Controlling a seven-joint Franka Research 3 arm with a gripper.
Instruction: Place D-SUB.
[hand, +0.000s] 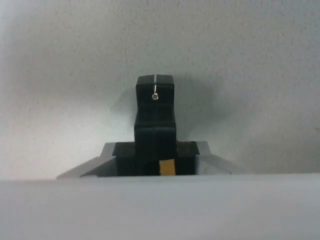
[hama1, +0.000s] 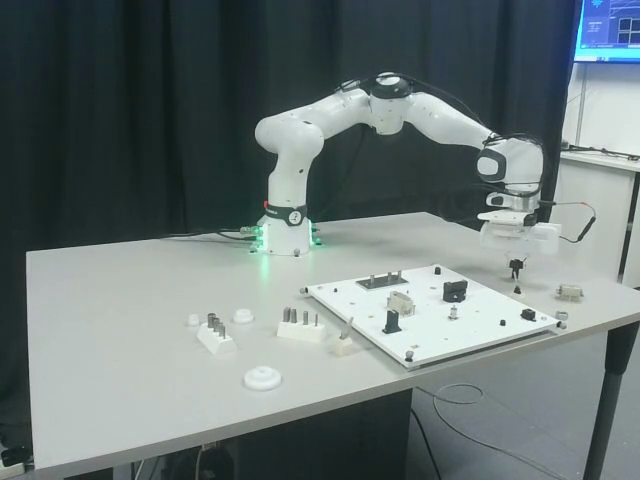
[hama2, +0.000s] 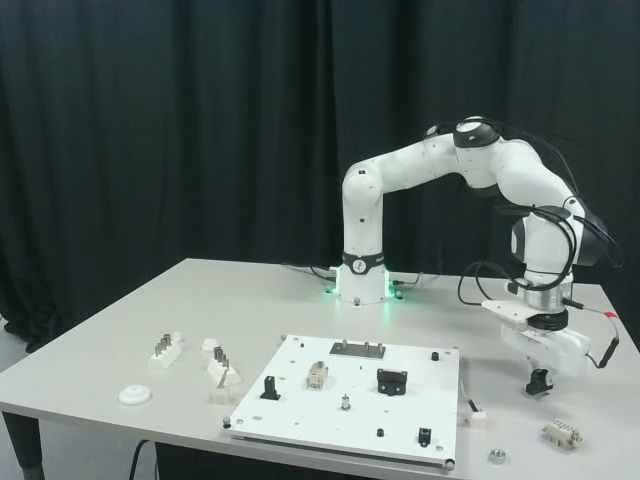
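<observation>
**Arm** – white Franka, base at the rear edge of the tabletop (hama1: 120, 300), green light at its foot. Reaches out sideways to the far end of the tabletop, wrist pointing down.

**Pincer** (hama1: 515, 268) – black fingertips pressed together, only a thin seam between them in the wrist view; nothing gripped. Hangs low over bare tabletop, beside the board's end edge, off the board. Can't tell whether the tips touch the surface.

**D-SUB** (hama1: 570, 292) – small grey connector, lying flat on the tabletop near the front corner at the pincer's end. Off the board, apart from the pincer, nearer the front edge than the pincer is. Not seen in the wrist view.

**Board** (hama1: 480, 335) – white square plate, mid-tabletop toward the front edge, lying askew to the edges. Carries several small black and grey fittings, incl. a grey bar w/ pegs on the side nearest the arm base, plus black blocks; details too small to tell.

**Peg blocks** – two white blocks w/ upright grey pegs, one (hama1: 215, 333) and another (hama1: 303, 325), on the tabletop beyond the board's other end, well apart from the pincer.

**Disc** (hama1: 262, 377) – white, round, near the front edge, in front of the peg blocks.

**Misc.** – small white block (hama2: 477, 418) just off the board's corner, between board and D-SUB; small nut (hama2: 494, 456) at the front edge near it.

**Backdrop** – black curtain behind the tabletop.
</observation>
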